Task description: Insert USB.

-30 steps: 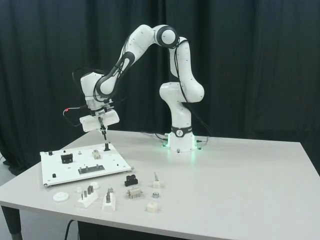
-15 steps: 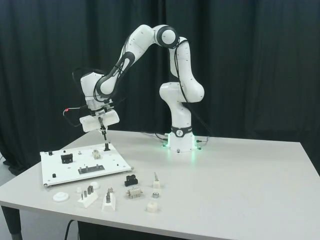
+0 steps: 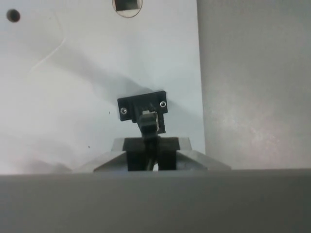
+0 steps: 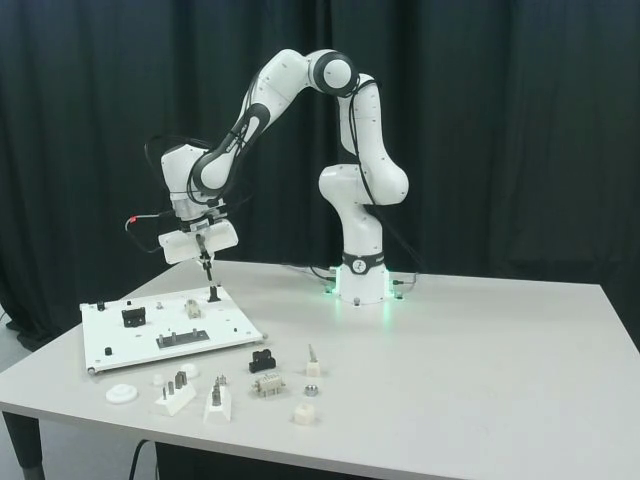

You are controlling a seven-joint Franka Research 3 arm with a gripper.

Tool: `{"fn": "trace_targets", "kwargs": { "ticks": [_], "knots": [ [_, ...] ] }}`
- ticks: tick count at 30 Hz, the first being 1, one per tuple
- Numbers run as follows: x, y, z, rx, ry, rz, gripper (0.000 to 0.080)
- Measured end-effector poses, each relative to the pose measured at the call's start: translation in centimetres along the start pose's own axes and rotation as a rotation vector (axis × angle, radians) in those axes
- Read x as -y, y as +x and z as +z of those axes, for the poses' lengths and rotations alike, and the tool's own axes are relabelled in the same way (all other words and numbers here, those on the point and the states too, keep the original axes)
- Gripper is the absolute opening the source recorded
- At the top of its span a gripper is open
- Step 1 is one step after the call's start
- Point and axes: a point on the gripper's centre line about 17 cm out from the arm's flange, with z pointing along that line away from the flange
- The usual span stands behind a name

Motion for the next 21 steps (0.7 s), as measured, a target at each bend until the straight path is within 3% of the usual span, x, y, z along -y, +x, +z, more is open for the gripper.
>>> {"fn": "trace_targets", "kwargs": {
  "ticks": [21],
  "knots": [
    [-0.30, -0.39, 0.69, -0.001, 0.002, -0.005, 0.0045]
  ]
}}
